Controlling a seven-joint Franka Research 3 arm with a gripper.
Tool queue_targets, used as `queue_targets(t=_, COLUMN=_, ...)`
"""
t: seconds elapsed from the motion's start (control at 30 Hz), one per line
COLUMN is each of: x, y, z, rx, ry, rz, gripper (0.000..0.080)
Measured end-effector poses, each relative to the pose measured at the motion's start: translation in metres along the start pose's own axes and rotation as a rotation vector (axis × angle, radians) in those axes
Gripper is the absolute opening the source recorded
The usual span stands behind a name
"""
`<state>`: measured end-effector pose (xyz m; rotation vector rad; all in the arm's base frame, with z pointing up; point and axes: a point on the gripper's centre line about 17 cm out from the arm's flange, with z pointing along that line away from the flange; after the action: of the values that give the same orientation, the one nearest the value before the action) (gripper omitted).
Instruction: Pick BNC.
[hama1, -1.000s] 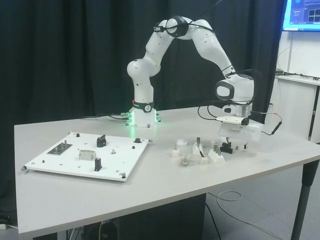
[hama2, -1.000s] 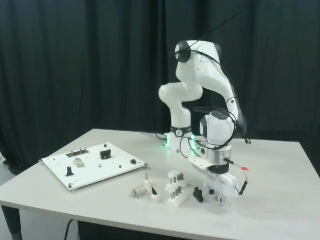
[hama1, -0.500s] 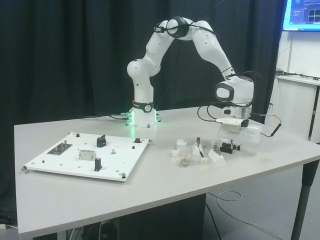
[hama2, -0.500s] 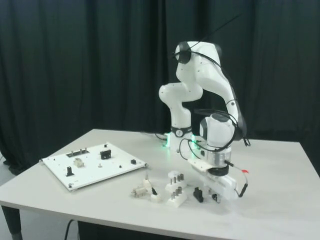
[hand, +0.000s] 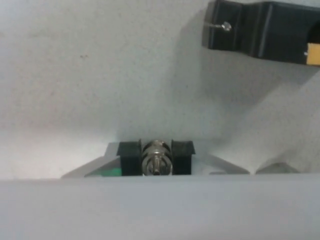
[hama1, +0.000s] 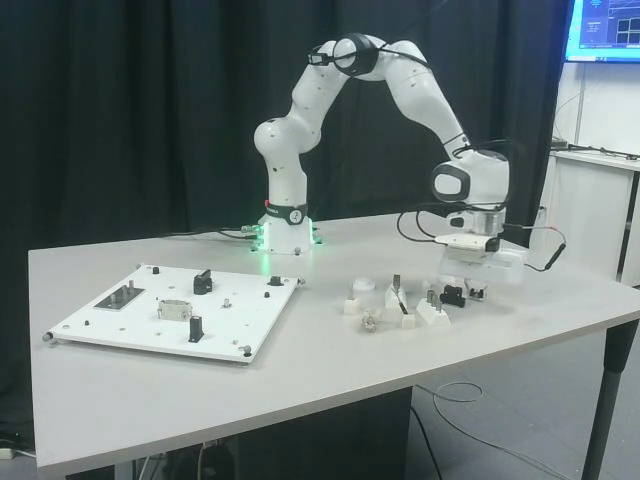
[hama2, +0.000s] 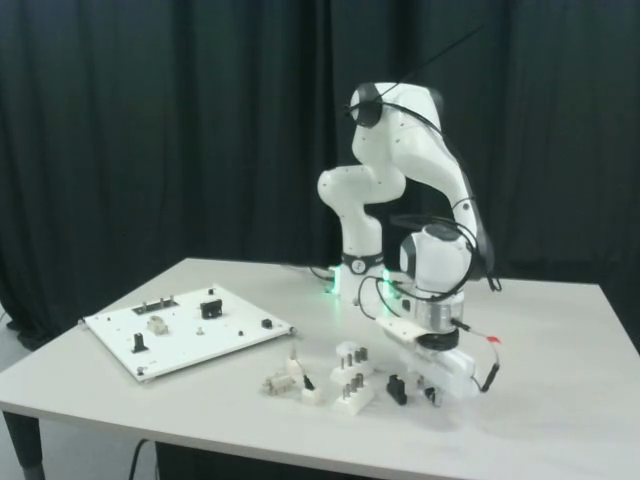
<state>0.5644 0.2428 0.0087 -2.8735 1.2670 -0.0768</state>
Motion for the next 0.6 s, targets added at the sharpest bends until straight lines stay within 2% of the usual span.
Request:
queue_targets(t=0.17, x=0.002, y=-0.003, z=-0.008, rx=0.007, ry=0.002, rz=-0.008, gripper=0.0123)
queue_targets(t=0.6, x=0.007, y=-0.001, z=-0.029, rx=0.001, ry=-0.005, rz=-0.009, gripper=0.0123)
